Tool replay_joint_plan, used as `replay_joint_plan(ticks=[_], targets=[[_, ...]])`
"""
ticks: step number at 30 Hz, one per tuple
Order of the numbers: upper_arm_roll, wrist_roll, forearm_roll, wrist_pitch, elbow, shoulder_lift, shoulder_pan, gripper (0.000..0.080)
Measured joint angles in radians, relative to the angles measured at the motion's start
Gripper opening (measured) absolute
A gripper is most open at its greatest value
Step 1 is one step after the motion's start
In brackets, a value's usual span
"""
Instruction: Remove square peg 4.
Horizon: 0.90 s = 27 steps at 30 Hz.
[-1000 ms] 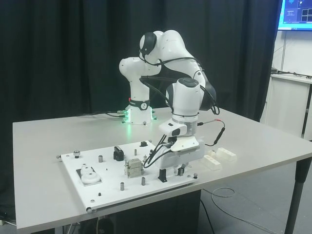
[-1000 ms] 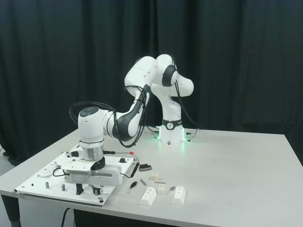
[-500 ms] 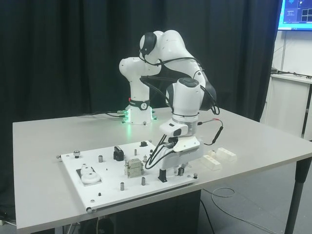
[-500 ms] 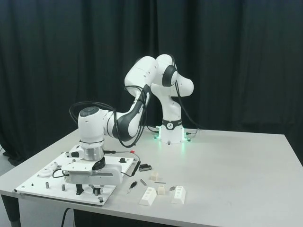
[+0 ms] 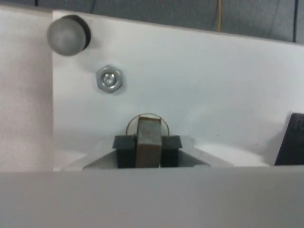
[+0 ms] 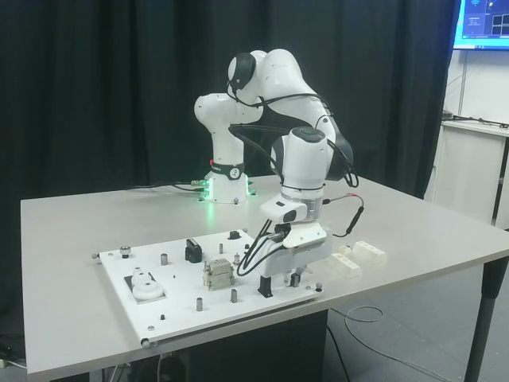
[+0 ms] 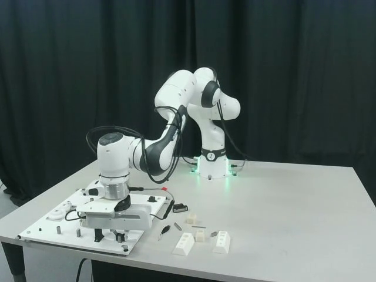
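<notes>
Square peg 4 point(image 5: 147, 142) stands pinched between my two black fingers point(image 5: 124, 151), over a round socket outline in the white board point(image 5: 204, 90), near the board's corner. My gripper point(image 5: 147, 154) closes on the peg from both sides, as the wrist view shows.

On the board just past the peg sits a hex nut point(image 5: 109, 79), and beyond it a rounded grey knob point(image 5: 66, 35) right at the board's corner. A black block point(image 5: 290, 140) shows at the picture's edge, apart from the peg.

In the first room view my gripper point(image 6: 280, 280) hangs low over the board point(image 6: 175, 306) at its near right corner. A small metal fixture point(image 6: 216, 274) stands at 9 o'clock from my gripper, close by; a black part point(image 6: 192, 250) lies at about 10 o'clock, and a white gear piece point(image 6: 145, 286) farther along at 9 o'clock. Short upright pegs point(image 6: 197, 304) dot the board between them. White blocks point(image 6: 359, 256) rest on the grey table point(image 6: 71, 231) at 3 o'clock, off the board.

The board's edge runs close beside the peg, with the table's front edge just beyond it; open tabletop stretches toward my base point(image 6: 227, 187).
</notes>
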Motion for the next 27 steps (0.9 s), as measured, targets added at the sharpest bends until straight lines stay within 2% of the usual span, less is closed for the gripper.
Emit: replay_joint_plan(ticks=[16,27], targets=[[0.000,0.084,0.000,-0.003,0.003,0.000,0.001,0.0097],[-0.004,0.132,-0.001,-0.030,0.021,-0.001,0.001,0.0096]])
